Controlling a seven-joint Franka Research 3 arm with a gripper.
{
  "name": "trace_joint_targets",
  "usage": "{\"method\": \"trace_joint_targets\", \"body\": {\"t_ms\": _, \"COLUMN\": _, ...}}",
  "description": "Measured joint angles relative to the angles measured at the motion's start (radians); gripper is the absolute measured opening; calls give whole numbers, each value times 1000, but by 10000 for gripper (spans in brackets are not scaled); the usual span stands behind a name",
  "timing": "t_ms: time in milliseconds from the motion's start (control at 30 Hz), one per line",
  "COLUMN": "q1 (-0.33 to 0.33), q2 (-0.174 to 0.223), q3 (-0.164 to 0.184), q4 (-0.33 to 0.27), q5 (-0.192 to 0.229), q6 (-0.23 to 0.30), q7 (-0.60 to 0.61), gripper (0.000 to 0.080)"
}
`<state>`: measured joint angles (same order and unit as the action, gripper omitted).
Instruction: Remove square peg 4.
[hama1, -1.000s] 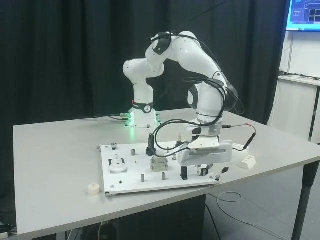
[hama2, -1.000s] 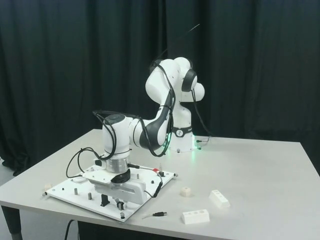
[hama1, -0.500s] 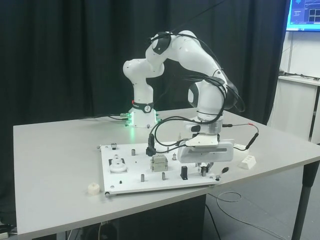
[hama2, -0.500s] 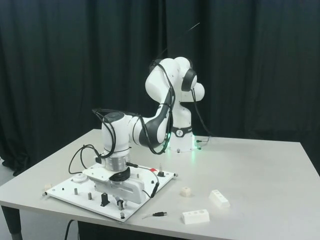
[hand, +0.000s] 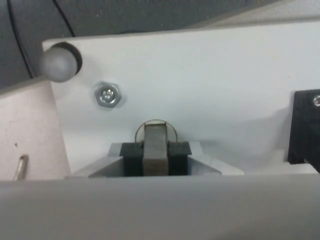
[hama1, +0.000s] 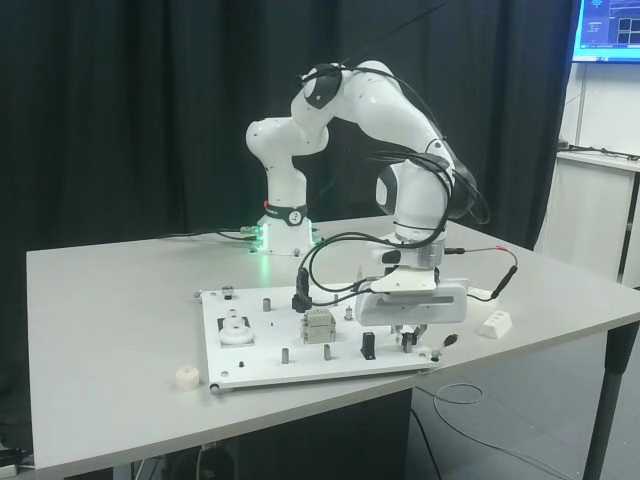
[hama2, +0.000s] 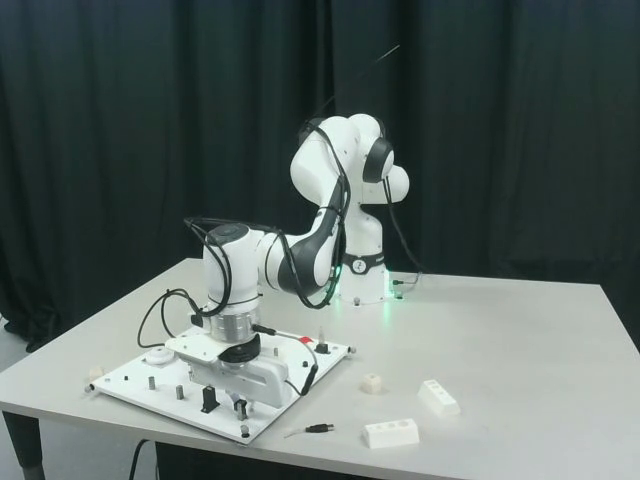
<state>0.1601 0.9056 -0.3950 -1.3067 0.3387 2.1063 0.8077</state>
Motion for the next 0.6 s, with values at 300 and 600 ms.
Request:
{"method": "trace_joint_targets", "body": {"t_ms": 300, "q1": -2, "q2": -4, "q3": 0, "q4": 9, "q5": -6, "q6": -18, "q7": -36, "gripper": 96}}
{"method": "trace_joint_targets", "body": {"t_ms": 600, "q1": -7, "q2": -12, "q3": -1, "q4": 35, "q5": -20, "q6": -62, "q7": -56, "gripper": 96}}
